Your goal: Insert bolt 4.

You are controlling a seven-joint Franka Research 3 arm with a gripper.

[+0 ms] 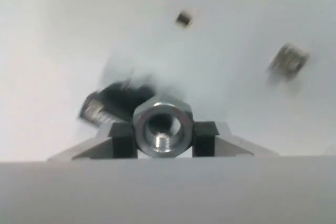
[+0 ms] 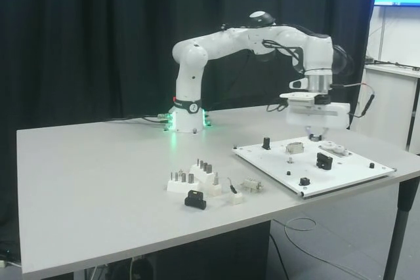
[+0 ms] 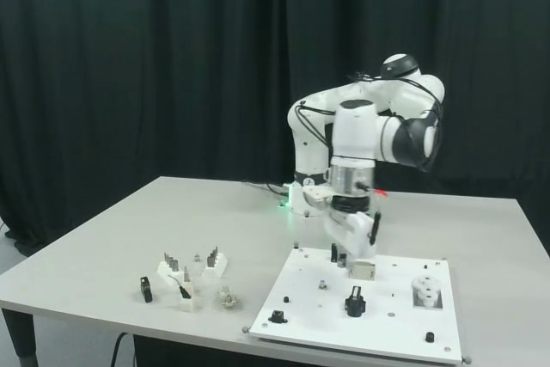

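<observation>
My gripper (image 1: 163, 139) is shut on a grey metal bolt (image 1: 163, 128). In the wrist view its hexagonal end faces the camera, clamped between the two black pads (image 1: 122, 140). In the room views the gripper (image 2: 315, 136) (image 3: 345, 255) hangs just above the far part of the white board (image 2: 341, 174) (image 3: 387, 333). Beneath the bolt lies white board surface, with a black part (image 1: 118, 98) close beside it. From the room cameras the bolt is too small to make out.
The board carries black parts (image 2: 323, 160) (image 3: 354, 302), a grey metal block (image 2: 294, 147) (image 3: 361, 270) and a white round part (image 2: 335, 148) (image 3: 427, 290). White holders with several bolts (image 2: 193, 178) (image 3: 185, 268) stand on the grey table (image 2: 85, 175), with a black piece (image 2: 195, 199) beside them.
</observation>
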